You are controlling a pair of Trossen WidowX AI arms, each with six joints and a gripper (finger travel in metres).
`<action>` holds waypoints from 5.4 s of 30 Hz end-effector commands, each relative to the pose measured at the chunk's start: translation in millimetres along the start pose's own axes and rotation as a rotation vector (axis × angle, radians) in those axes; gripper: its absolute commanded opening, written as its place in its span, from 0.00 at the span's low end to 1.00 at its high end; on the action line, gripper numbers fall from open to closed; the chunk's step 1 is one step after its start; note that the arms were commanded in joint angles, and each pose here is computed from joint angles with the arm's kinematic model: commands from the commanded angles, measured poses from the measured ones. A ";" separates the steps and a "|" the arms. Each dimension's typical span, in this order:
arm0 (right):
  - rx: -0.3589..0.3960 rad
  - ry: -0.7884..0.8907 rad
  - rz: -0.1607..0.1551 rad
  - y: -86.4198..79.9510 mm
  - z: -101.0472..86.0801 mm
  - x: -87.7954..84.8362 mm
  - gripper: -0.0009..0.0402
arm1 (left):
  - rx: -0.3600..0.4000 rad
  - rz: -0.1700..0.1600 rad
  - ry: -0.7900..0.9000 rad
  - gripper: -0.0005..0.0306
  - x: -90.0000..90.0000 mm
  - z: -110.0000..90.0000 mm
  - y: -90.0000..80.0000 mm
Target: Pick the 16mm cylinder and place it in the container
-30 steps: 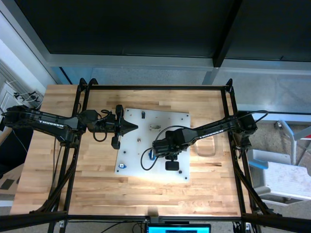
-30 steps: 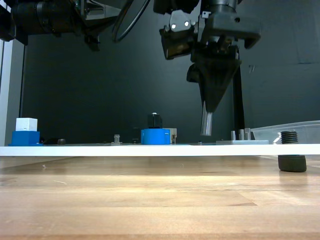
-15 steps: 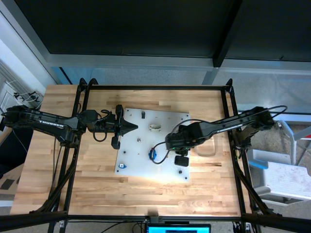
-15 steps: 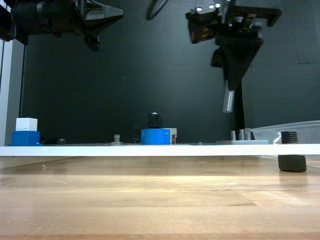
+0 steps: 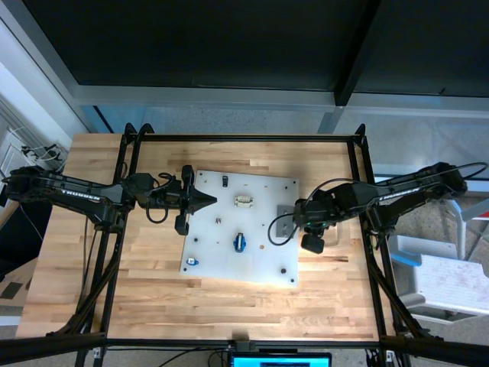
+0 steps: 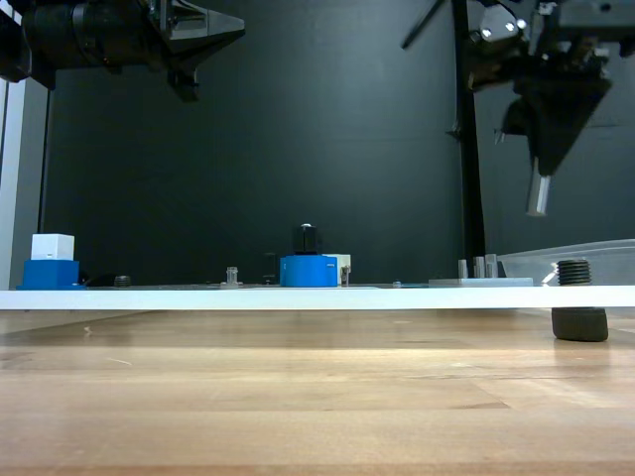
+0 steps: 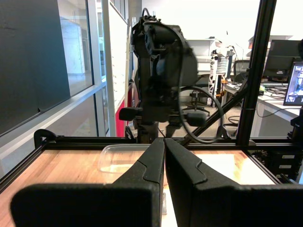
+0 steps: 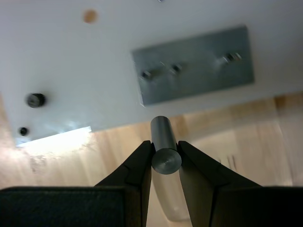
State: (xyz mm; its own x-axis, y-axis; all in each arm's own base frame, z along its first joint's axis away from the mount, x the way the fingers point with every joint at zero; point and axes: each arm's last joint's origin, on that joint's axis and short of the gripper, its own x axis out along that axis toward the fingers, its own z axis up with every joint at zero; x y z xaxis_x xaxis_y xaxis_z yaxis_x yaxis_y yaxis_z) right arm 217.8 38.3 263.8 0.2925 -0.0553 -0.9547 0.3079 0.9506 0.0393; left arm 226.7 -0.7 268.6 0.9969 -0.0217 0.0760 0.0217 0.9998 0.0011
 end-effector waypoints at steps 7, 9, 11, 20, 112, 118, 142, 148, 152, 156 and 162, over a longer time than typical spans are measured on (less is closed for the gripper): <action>0.128 -0.019 -0.080 -31.3 -28.3 8.3 0.09 | 0.000 0.000 0.000 0.02 0.1 0.0 0.1; 0.144 -0.018 -0.086 -36.4 -32.6 9.8 0.09 | 0.000 0.000 0.000 0.02 0.1 0.0 0.0; 0.161 -0.017 -0.091 -40.7 -36.4 11.4 0.09 | 0.000 0.000 0.000 0.02 0.1 0.0 0.1; 0.309 -0.050 -0.179 -55.0 -42.1 28.5 0.09 | 0.000 0.000 0.000 0.02 0.1 0.0 0.0; 0.396 -0.044 -0.209 -52.6 -28.3 -21.4 0.52 | 0.000 0.000 0.000 0.02 0.1 0.0 0.0; 0.396 -0.044 -0.209 -52.6 -28.2 -21.4 0.52 | 0.000 0.000 0.000 0.02 0.1 0.0 0.1; 0.399 -0.049 -0.206 -52.4 -27.7 -21.4 0.52 | 0.000 0.000 0.000 0.02 0.1 0.0 0.1; 0.399 -0.049 -0.206 -52.4 -27.7 -21.4 0.52 | 0.000 0.000 0.000 0.02 0.1 0.0 0.0; 0.399 -0.050 -0.206 -52.4 -27.7 -21.4 0.52 | 0.000 0.000 0.000 0.02 0.1 0.0 0.0; 0.399 -0.051 -0.206 -52.4 -27.5 -21.4 0.52 | 0.000 0.000 0.000 0.02 0.1 0.0 0.0; 0.400 -0.054 -0.203 -52.2 -27.2 -21.4 0.52 | 0.000 0.000 0.000 0.02 0.1 0.0 0.0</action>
State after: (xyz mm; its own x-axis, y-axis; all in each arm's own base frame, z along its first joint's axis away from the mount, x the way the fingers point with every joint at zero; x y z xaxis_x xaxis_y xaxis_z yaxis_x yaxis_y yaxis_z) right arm 170.8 -1.9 274.2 0.2329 -0.2543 -0.9387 0.6863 0.7268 -0.0266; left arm 226.7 -0.7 268.5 0.9969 -0.0217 0.0760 0.0217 0.9998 0.0011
